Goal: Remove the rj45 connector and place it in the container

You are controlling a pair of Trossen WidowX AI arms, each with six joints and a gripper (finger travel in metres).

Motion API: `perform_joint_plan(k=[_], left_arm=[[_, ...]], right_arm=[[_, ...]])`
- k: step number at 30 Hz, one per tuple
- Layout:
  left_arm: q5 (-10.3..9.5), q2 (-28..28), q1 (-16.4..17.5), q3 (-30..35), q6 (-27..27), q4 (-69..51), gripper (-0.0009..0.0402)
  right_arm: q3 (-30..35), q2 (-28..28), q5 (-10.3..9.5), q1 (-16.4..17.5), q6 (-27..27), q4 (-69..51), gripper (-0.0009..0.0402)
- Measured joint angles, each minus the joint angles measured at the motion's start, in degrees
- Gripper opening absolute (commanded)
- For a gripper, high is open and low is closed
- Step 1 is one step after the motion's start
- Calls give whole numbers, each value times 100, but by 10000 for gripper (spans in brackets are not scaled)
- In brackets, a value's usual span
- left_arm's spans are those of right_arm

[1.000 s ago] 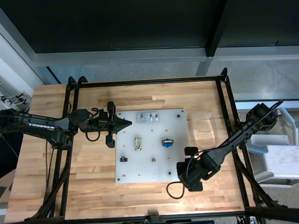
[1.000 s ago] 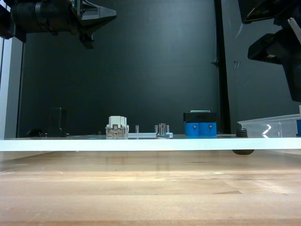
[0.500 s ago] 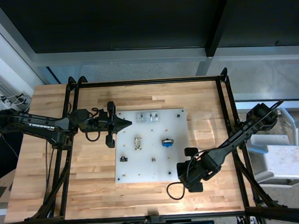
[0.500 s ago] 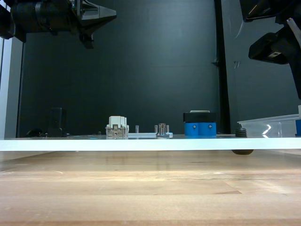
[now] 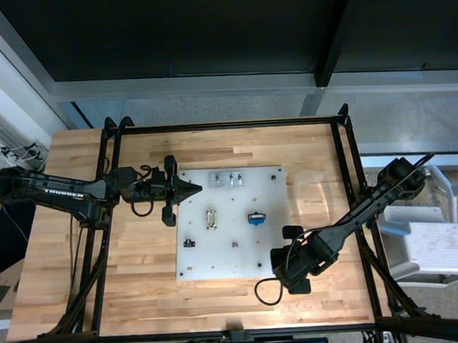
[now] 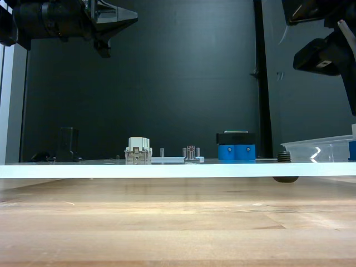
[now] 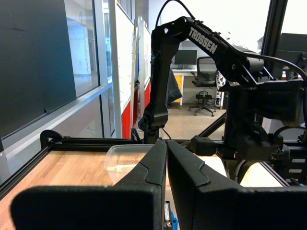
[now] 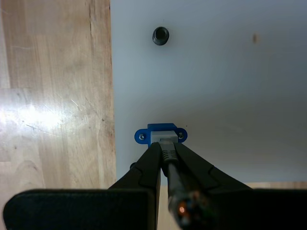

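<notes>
Between the right gripper's (image 8: 166, 144) jaws sits the rj45 connector (image 8: 167, 153), clamped tight, nose in the blue socket (image 8: 142, 136) just ahead of the tips. Left gripper (image 7: 166, 143) hangs with jaws together, container (image 7: 125, 160) out beyond its tips.

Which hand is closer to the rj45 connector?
Right. The right hand grips the rj45 connector in its blue socket; the left hand hangs shut over the board's far left corner.

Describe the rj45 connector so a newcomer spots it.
Find the big white board; the left gripper hovers shut over its far left corner. At its near right corner the right gripper clamps the grey rj45 connector, plugged into a blue socket; alone there, it trails a black cable.
</notes>
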Motion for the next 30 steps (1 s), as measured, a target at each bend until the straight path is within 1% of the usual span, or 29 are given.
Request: perform_joint_plan(k=[9, 16, 20, 25, 30], left_arm=[[0, 0, 0, 2, 2, -2, 1], [0, 0, 0, 0, 2, 0, 1], [0, 0, 0, 2, 2, -2, 1], [-2, 0, 0, 2, 2, -2, 1], [-2, 0, 0, 0, 2, -2, 1]], right_arm=[[24, -262, 2, 0, 9, -94, 0], [24, -732, 2, -33, -9, -385, 0], [24, -1027, 2, -175, -146, -586, 0], [11, -1248, 2, -407, -352, -870, 0], [-267, -1543, 2, -673, -529, -1036, 0]])
